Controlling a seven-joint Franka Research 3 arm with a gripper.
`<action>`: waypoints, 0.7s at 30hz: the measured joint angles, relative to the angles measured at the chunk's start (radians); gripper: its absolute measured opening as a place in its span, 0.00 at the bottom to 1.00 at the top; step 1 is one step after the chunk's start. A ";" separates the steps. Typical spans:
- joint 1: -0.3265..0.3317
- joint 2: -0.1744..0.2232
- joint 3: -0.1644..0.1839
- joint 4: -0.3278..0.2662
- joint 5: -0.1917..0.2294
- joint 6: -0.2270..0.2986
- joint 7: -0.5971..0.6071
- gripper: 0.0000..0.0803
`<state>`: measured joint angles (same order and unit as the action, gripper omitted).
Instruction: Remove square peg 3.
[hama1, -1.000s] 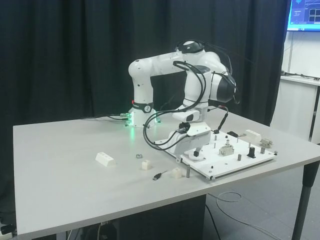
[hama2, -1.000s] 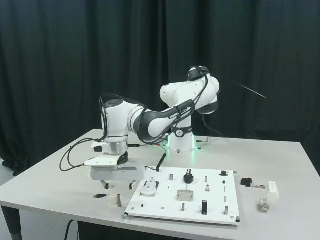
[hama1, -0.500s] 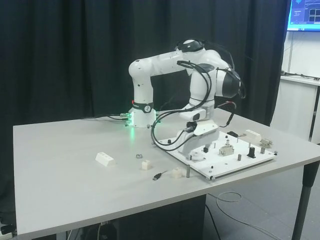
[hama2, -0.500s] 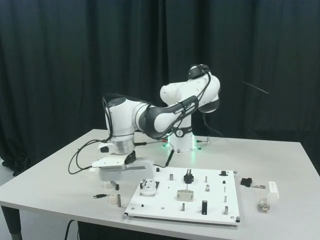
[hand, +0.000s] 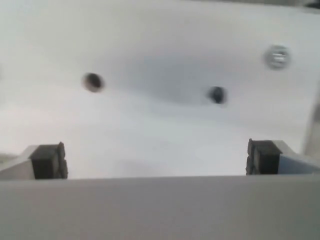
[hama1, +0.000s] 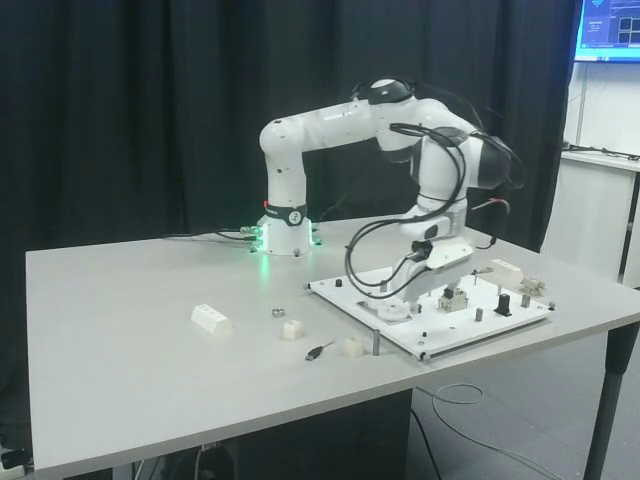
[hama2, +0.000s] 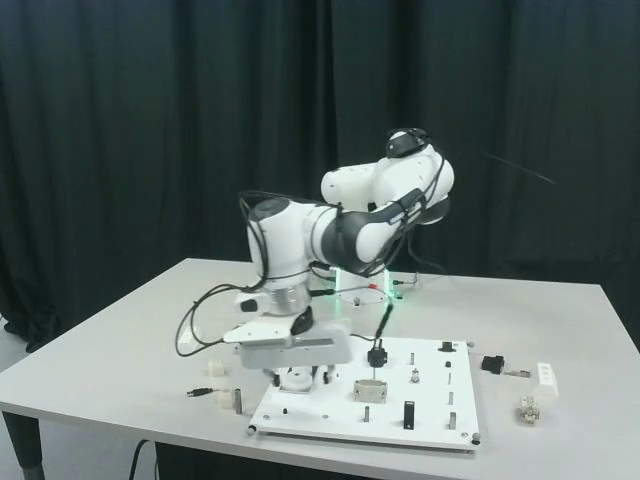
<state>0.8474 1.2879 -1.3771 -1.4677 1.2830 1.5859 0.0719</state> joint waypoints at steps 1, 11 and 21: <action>0.007 0.000 0.001 0.001 0.000 0.000 0.017 1.00; 0.077 0.000 0.007 0.002 0.000 0.006 0.175 1.00; 0.124 0.000 0.027 0.002 -0.002 0.049 0.258 1.00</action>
<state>0.9717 1.2879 -1.3499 -1.4657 1.2805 1.6348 0.3303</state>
